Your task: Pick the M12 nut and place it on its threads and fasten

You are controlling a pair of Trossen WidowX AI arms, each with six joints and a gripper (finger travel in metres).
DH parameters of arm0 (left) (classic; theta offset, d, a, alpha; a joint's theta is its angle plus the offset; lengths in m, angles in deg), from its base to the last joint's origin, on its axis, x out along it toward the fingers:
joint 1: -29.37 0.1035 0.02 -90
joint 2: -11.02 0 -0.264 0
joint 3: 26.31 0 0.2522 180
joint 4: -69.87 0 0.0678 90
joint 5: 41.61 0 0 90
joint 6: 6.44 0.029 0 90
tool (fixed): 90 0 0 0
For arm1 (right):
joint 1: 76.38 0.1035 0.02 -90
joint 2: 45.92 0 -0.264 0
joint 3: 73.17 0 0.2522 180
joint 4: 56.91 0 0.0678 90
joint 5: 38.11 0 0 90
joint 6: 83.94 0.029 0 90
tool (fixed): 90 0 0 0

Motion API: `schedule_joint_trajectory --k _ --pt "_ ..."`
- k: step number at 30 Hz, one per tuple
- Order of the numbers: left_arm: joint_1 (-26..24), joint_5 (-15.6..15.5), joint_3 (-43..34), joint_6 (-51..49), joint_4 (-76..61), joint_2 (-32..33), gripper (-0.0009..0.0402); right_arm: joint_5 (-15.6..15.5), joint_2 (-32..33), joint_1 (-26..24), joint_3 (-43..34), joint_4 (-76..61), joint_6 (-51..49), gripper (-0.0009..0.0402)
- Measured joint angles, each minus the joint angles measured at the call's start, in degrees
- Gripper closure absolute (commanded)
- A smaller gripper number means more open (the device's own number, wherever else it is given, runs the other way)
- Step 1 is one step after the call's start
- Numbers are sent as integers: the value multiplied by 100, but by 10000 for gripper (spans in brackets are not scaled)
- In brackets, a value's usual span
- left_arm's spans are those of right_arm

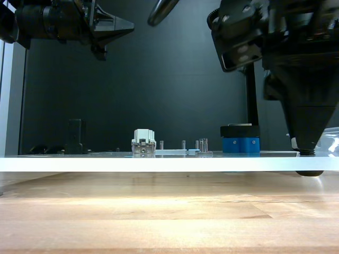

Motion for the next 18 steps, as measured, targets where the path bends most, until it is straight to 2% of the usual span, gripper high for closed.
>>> schedule_joint_trajectory --k 7,13,18 --pt "0 -2 -2 2 -2 0 393 2 0 0 2 -15 2194 359" --pt "0 -2 0 2 0 0 393 7 2 0 2 -24 2710 351" --pt "0 -2 -2 2 0 -2 393 4 2 0 2 -26 2712 315"
